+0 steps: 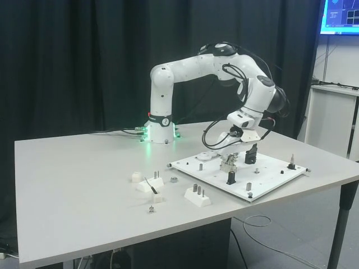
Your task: Insert waterproof.
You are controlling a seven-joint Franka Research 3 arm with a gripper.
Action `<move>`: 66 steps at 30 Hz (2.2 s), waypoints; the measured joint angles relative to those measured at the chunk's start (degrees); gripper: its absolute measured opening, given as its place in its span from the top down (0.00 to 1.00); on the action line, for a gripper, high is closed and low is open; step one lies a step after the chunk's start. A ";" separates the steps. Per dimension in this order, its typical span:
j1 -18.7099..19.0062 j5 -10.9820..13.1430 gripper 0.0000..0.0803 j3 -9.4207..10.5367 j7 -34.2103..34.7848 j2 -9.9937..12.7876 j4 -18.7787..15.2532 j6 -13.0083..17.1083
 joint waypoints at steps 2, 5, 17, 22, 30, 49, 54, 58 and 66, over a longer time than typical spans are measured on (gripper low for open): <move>-0.05 0.07 0.61 -0.01 0.01 -0.02 0.01 -0.08; -0.13 0.17 0.61 -0.02 0.01 -0.06 0.03 -0.22; -0.89 0.27 0.61 -0.24 0.00 -0.08 0.53 -1.31; -1.36 0.35 0.61 -0.24 -0.17 -0.08 0.57 -1.63; -2.13 1.58 0.61 -0.29 -1.69 -0.08 0.61 -2.27; -2.16 3.39 0.61 -0.41 -1.91 -0.26 1.51 -3.83; -2.16 3.19 0.61 -0.41 -1.40 -0.17 1.51 -3.78; -2.16 2.81 0.61 -0.41 -1.00 -0.02 1.51 -3.44; -2.13 2.43 0.61 -0.40 -0.92 0.14 1.51 -3.00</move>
